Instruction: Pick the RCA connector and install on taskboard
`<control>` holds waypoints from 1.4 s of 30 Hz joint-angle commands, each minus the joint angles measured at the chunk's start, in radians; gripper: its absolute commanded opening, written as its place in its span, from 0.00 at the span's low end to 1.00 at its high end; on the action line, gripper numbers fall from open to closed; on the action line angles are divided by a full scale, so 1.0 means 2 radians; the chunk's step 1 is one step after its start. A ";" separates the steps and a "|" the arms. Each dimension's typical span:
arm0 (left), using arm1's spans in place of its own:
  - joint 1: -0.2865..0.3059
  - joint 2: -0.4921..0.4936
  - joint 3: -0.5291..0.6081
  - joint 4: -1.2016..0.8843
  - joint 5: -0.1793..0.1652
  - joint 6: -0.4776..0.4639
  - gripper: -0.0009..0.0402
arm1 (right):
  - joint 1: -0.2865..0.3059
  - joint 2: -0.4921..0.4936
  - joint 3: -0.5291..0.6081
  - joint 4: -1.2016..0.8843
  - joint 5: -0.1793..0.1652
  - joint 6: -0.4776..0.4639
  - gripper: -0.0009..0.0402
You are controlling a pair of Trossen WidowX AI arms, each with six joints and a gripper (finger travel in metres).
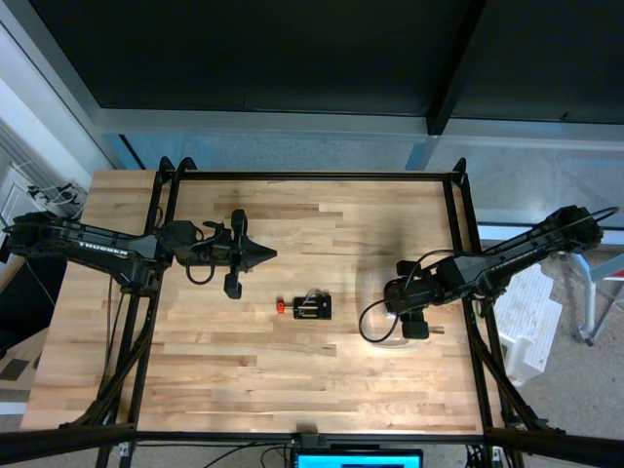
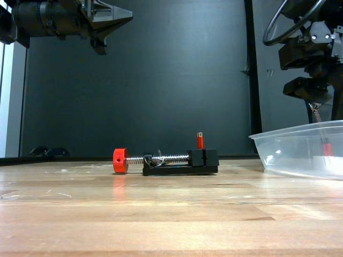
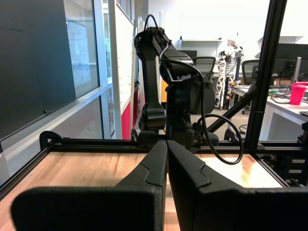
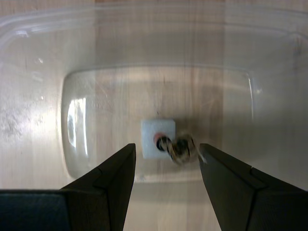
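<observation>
Right wrist view: the RCA connector [image 4: 181, 148] lies on the floor of the clear plastic tray [image 4: 38, 57], just beside a small white cube [image 4: 155, 134]. The right gripper [image 4: 167, 150] hangs above the tray, fingers spread wide, holding nothing. The taskboard [image 2: 179, 160] stands on the wooden table [image 2: 161, 214] outside the tray, toward the left arm. The left gripper [image 3: 167, 144] — fingers pressed together, empty — is raised high, well apart from the tray.

Light wooden table [image 1: 244, 370], black taskboard [image 1: 314, 308] lying near its middle, clear plastic tray [image 2: 300, 152] resting toward its right side
</observation>
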 commanded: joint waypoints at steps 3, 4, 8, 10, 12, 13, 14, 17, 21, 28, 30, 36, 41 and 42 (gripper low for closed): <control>0.000 0.000 0.000 0.000 0.000 0.000 0.02 | 0.001 0.003 -0.011 0.018 0.000 -0.001 0.46; 0.000 0.000 0.000 0.000 0.000 0.000 0.02 | 0.001 0.003 -0.014 0.023 0.000 -0.001 0.46; 0.000 0.000 0.000 0.000 0.000 0.000 0.02 | 0.001 0.003 -0.021 0.034 0.000 0.000 0.46; 0.000 0.000 0.000 0.000 0.000 0.000 0.02 | 0.002 0.003 -0.024 0.037 0.000 0.000 0.46; 0.000 0.000 0.000 0.000 0.000 0.000 0.02 | 0.002 0.003 -0.028 0.042 0.000 0.002 0.46; 0.000 0.000 0.000 0.000 0.000 0.000 0.02 | 0.002 0.004 -0.030 0.045 0.000 0.003 0.46; 0.000 0.000 0.000 0.000 0.000 0.000 0.02 | 0.002 0.006 -0.031 0.048 0.000 0.005 0.46; 0.000 0.000 0.000 0.000 0.000 0.000 0.02 | 0.002 0.011 -0.035 0.055 -0.002 0.009 0.46; 0.000 0.000 0.000 0.000 0.000 0.000 0.02 | 0.003 0.016 -0.036 0.062 -0.002 0.009 0.46; 0.000 0.000 0.000 0.000 0.000 0.000 0.02 | 0.003 0.025 -0.036 0.067 -0.001 0.009 0.46; 0.000 0.000 0.000 0.000 0.000 0.000 0.02 | 0.003 0.025 -0.037 0.067 0.001 0.009 0.46; 0.000 0.000 0.000 0.000 0.000 0.000 0.02 | 0.003 0.025 -0.040 0.065 0.000 0.011 0.46; 0.000 0.000 0.000 0.000 0.000 0.000 0.02 | 0.003 0.025 -0.040 0.066 0.002 0.011 0.46; 0.000 0.000 0.000 0.000 0.000 0.000 0.02 | 0.003 0.025 -0.040 0.066 0.003 0.011 0.46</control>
